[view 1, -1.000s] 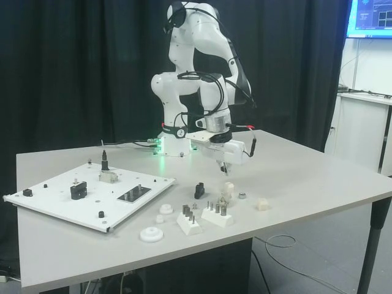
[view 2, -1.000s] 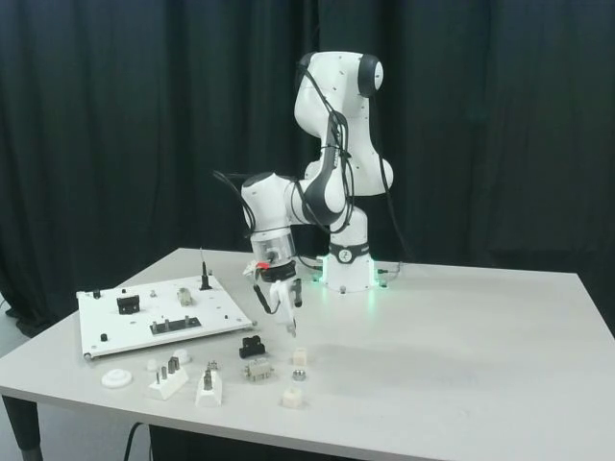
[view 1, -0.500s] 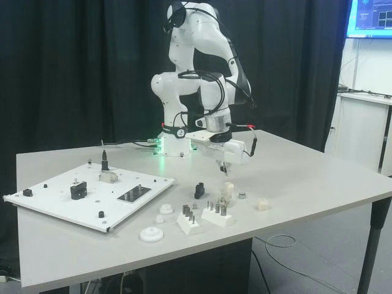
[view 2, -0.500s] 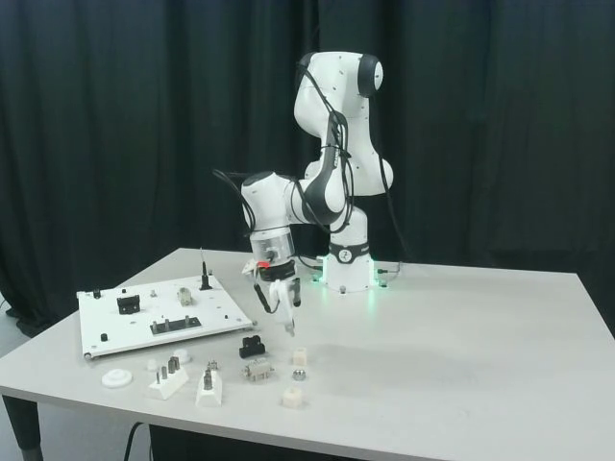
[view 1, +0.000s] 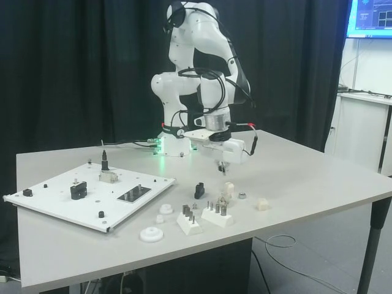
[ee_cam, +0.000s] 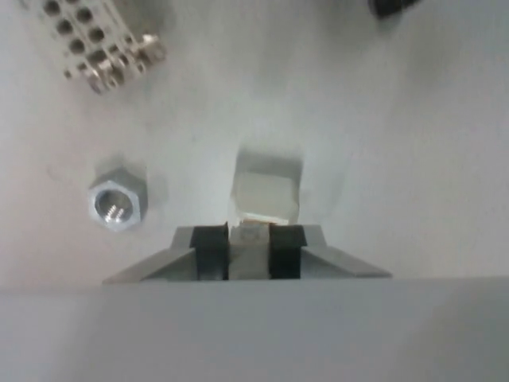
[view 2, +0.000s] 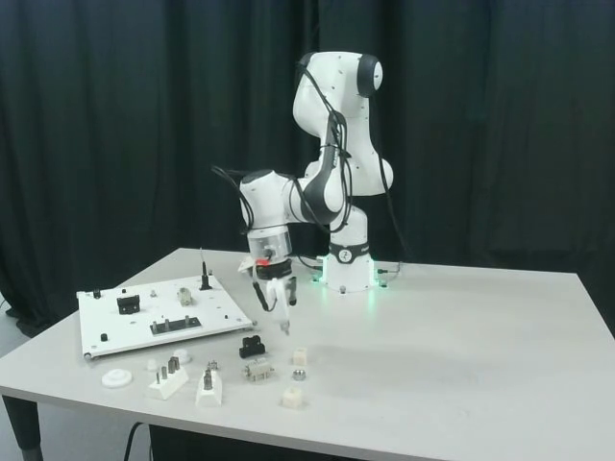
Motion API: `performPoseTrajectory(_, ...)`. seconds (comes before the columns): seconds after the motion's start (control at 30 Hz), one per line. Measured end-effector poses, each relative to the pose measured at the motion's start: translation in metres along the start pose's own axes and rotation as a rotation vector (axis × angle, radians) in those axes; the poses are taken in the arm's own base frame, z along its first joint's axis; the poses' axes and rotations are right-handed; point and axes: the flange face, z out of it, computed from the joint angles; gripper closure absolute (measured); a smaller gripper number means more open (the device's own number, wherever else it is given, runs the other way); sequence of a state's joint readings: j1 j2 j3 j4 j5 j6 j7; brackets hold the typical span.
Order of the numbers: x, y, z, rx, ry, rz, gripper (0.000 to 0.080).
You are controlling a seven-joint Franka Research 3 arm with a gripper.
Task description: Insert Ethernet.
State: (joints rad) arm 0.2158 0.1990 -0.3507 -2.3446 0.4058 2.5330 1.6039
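White arm [view 1: 196,55] reached down from its base at the back of the grey table [view 1: 306,174], and the gripper [view 1: 222,164] hung in the air above a cluster of loose parts, well apart from the white board [view 1: 55,202]. Seen from the wrist, the gripper [ee_cam: 249,247] had its two black pads [ee_cam: 211,251] drawn close together, with only a narrow gap between them, and a small pale plug [ee_cam: 250,234] sat pinched in that gap. From the second room camera the gripper [view 2: 285,325] pointed at the table with that small piece at its tip, clear of the surface. Right below it a white block [ee_cam: 266,191] stood on the table, with a grey nut [ee_cam: 116,205] just beside it and a pale connector [ee_cam: 99,40] with rows of holes near them. A black part [view 1: 199,190] stood between the block [view 1: 228,187] and the board.
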Motion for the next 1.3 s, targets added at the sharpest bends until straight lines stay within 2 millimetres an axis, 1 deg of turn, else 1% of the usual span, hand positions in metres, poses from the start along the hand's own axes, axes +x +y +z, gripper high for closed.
performPoseTrajectory(0.33,0.017,-0.023,-0.021,0.065,0.055,-0.042,0.0699)
performPoseTrajectory(0.63,0.047,-0.048,-0.047,0.12,0.11,-0.108,0.0699)
performPoseTrajectory(0.93,0.089,-0.066,-0.07,0.157,0.141,-0.165,0.07)
performPoseTrajectory(1.3,0.155,-0.078,-0.095,0.182,0.182,-0.224,0.07)
